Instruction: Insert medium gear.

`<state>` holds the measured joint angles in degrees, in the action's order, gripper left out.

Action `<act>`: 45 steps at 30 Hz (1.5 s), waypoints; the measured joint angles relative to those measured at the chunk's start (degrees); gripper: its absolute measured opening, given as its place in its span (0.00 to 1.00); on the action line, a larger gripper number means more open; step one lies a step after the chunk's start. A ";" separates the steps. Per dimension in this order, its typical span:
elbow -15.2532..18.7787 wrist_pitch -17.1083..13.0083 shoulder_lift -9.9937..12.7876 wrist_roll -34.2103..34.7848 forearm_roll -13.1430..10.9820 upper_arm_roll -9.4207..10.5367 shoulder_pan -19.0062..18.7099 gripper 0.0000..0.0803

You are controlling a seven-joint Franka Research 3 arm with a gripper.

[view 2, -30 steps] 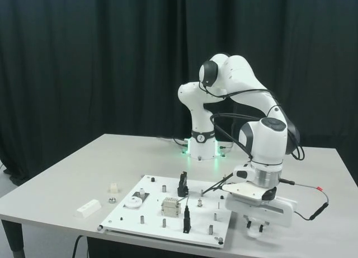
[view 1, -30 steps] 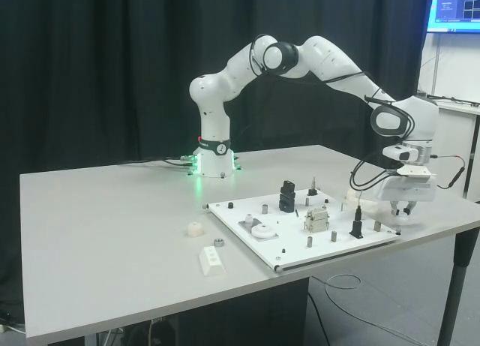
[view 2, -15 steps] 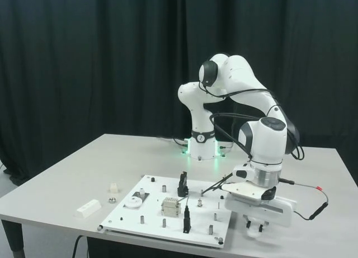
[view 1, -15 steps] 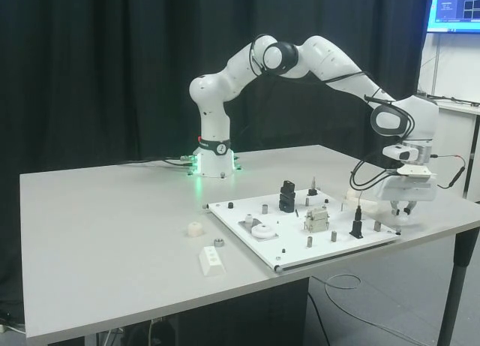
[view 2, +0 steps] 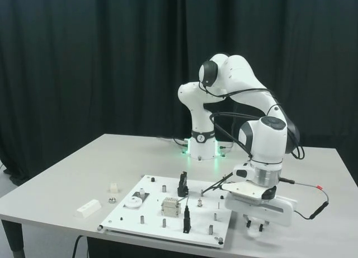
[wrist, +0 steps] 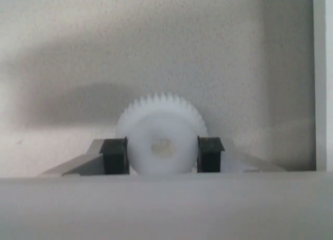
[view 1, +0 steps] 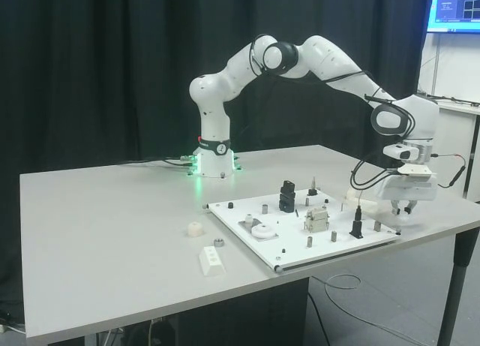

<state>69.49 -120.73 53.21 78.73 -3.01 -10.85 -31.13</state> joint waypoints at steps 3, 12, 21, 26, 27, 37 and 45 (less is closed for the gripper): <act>-0.09 0.10 0.00 0.00 0.00 0.00 0.00 0.35; -1.18 1.55 0.00 0.00 0.00 -0.01 0.00 0.35; -4.87 6.74 -0.14 -2.22 0.00 -0.64 -0.01 0.35; -7.42 10.73 -0.37 -4.65 0.00 -1.97 -0.01 0.35; -7.92 11.52 -0.43 -5.12 0.00 -2.31 -0.02 0.35; -12.04 20.77 -1.72 -10.24 0.00 -6.59 0.10 0.35; -12.53 26.62 -4.25 -17.69 0.08 -8.99 1.09 0.35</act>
<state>56.96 -94.11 48.96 61.05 -2.93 -19.85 -30.05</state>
